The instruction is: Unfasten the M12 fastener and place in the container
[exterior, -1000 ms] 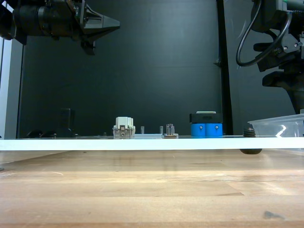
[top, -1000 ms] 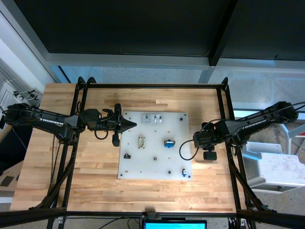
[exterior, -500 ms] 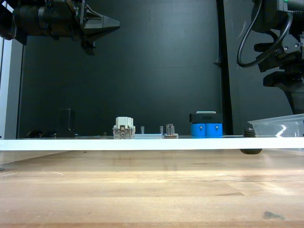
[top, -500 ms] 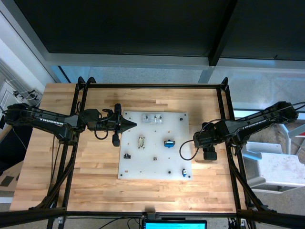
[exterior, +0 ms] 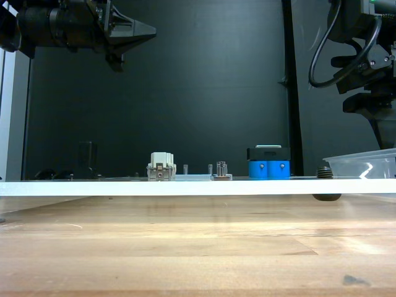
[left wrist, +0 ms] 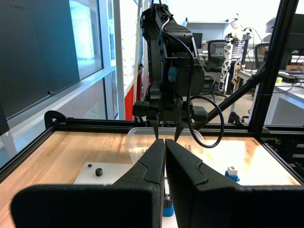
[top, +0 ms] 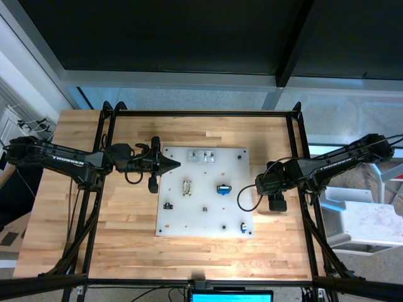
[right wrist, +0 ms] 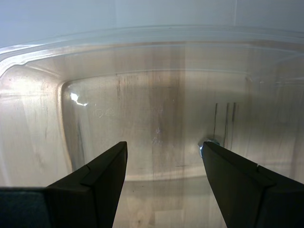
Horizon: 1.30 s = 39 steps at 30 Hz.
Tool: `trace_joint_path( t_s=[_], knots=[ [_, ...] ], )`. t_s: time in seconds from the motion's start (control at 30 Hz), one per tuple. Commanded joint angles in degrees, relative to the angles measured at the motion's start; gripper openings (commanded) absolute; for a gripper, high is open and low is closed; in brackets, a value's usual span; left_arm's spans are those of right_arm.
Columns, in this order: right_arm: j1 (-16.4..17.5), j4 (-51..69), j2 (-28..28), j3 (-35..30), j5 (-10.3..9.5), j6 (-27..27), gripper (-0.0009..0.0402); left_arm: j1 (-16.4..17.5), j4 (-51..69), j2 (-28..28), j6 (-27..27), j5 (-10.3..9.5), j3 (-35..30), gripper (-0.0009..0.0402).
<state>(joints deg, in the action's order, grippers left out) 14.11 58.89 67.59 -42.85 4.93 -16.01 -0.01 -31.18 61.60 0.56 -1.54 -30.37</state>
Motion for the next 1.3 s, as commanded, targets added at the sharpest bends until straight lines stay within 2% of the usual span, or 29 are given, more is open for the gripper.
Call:
trace_joint_path(
  t_s=[0.03,1.3],
  knots=[
    [0.0,0.0,0.0,0.0,0.02,0.0,0.0213,0.0,0.0,0.0,0.0,0.02,0.0,0.0],
    [0.0,-0.1,0.0,0.0,-0.02,0.0,0.0208,0.0,0.0,0.0,0.0,0.02,0.0,0.0]
  ],
)
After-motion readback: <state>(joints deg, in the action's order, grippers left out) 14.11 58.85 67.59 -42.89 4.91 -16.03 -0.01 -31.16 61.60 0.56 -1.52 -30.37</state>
